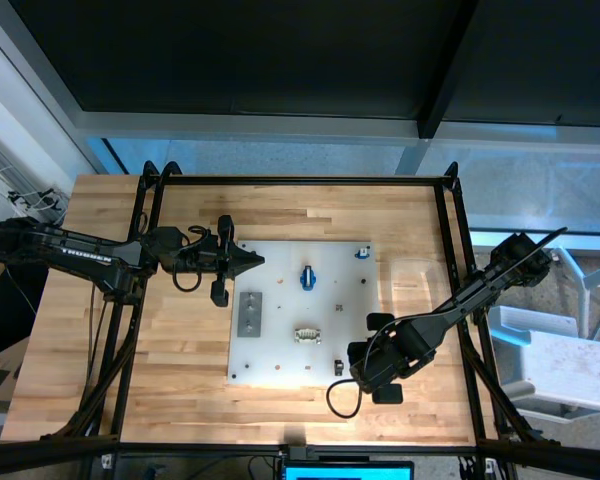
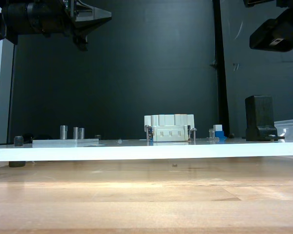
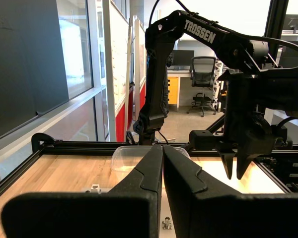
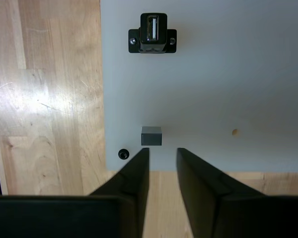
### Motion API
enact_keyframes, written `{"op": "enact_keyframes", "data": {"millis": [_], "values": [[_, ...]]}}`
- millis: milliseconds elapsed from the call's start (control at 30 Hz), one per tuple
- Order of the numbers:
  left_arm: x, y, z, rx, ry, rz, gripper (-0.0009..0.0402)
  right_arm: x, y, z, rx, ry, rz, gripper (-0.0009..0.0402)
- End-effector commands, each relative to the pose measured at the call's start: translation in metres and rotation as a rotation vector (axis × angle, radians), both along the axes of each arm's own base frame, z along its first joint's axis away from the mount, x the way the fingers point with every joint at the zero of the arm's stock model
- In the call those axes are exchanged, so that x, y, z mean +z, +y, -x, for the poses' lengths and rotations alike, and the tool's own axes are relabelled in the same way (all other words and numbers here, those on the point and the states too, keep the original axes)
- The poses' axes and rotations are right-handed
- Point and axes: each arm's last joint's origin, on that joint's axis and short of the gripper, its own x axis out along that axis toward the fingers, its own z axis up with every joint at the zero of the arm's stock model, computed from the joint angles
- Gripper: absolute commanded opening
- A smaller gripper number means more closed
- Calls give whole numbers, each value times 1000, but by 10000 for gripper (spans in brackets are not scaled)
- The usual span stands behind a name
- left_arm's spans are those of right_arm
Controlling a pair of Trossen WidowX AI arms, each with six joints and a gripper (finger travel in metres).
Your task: Pick the 16mm bar from the taskboard and place it in the container
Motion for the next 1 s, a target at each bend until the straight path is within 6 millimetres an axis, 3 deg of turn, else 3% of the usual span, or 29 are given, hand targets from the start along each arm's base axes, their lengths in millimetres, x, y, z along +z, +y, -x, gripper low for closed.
{"op": "enact_keyframes", "data": {"millis": [33, 367, 1000], "values": [[0, 0, 0, 0, 0, 0, 0, -3, 1, 0, 4, 6, 5, 126], [0, 0, 0, 0, 0, 0, 0, -12, 0, 1, 4, 1, 30, 191], [0, 0, 0, 0, 0, 0, 0, -33, 1, 4, 29, -32, 31, 197]]}}
